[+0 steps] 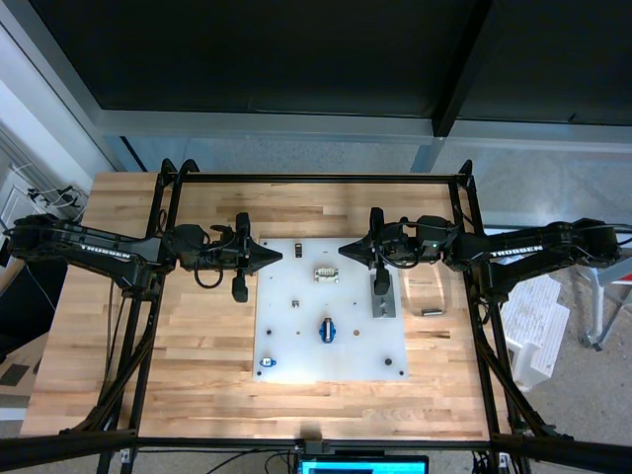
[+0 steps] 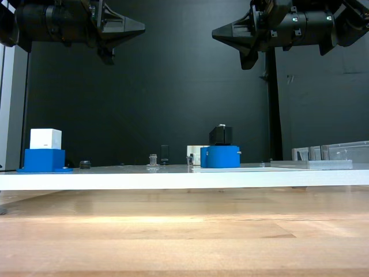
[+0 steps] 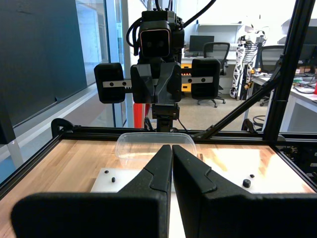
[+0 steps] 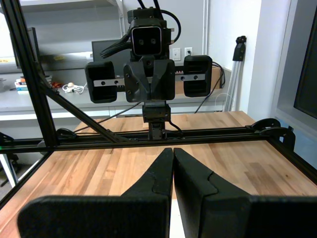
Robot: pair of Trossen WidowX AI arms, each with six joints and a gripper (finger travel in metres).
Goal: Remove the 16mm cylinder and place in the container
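Note:
The container (image 1: 425, 288), a see-through tub, stands on the wood just right of the white board (image 1: 296, 336); it also shows in the left wrist view (image 3: 130, 144). A tiny dark-grey piece (image 1: 431, 312), seemingly the 16mm cylinder, lies at the tub's near end; I cannot tell for sure that it is inside the rim. My left gripper (image 1: 275, 254) (image 2: 141, 26) (image 3: 172, 148) hovers shut and empty over the board's far left edge. My right gripper (image 1: 343, 249) (image 2: 214, 33) (image 4: 173, 150) faces it, shut and empty, high over the board's far side.
On the board stand a blue-and-black connector (image 1: 327, 329) (image 2: 222, 154), a blue base with a white cube (image 1: 267, 362) (image 2: 45, 151), a flat grey metal block (image 1: 383, 299) and a pale connector (image 1: 326, 274). A black frame (image 1: 316, 179) rings the table.

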